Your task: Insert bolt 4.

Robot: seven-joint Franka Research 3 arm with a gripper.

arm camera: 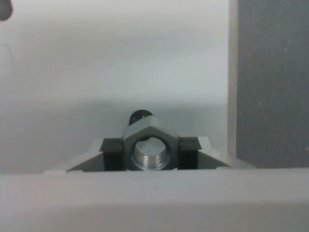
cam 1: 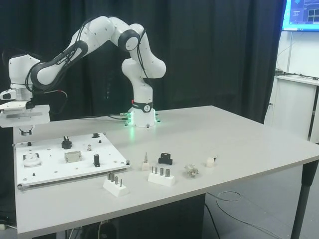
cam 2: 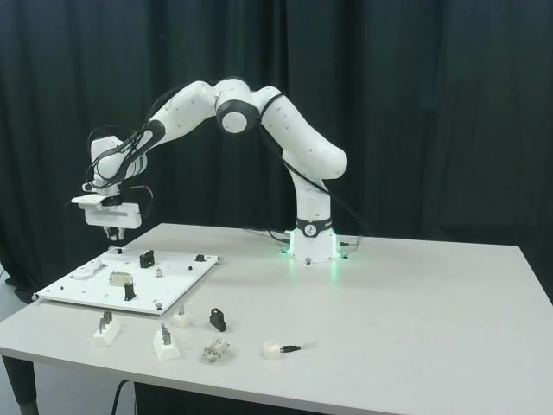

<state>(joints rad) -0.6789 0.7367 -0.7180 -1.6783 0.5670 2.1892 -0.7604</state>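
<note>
In the wrist view my gripper [arm camera: 150,153] is shut on a grey hexagonal metal part with a threaded bore, the bolt [arm camera: 149,145]. Black pads [arm camera: 111,153] press on its two flat sides. Just beyond it a small black round spot [arm camera: 140,116] shows on the white board [arm camera: 96,72]. In the room views the gripper [cam 1: 25,130] [cam 2: 111,232] hangs a little above the far left corner of the white board [cam 1: 50,172] [cam 2: 95,285]. The bolt is too small to make out there.
The board carries a white round piece [cam 1: 31,160], a grey metal block [cam 1: 73,157] and black fixtures [cam 1: 95,160] [cam 1: 66,143]. In front of it stand two white bolt holders [cam 1: 115,185] [cam 1: 160,175], a black bracket [cam 1: 165,159], a metal part [cam 1: 191,170] and a small white piece [cam 1: 211,161].
</note>
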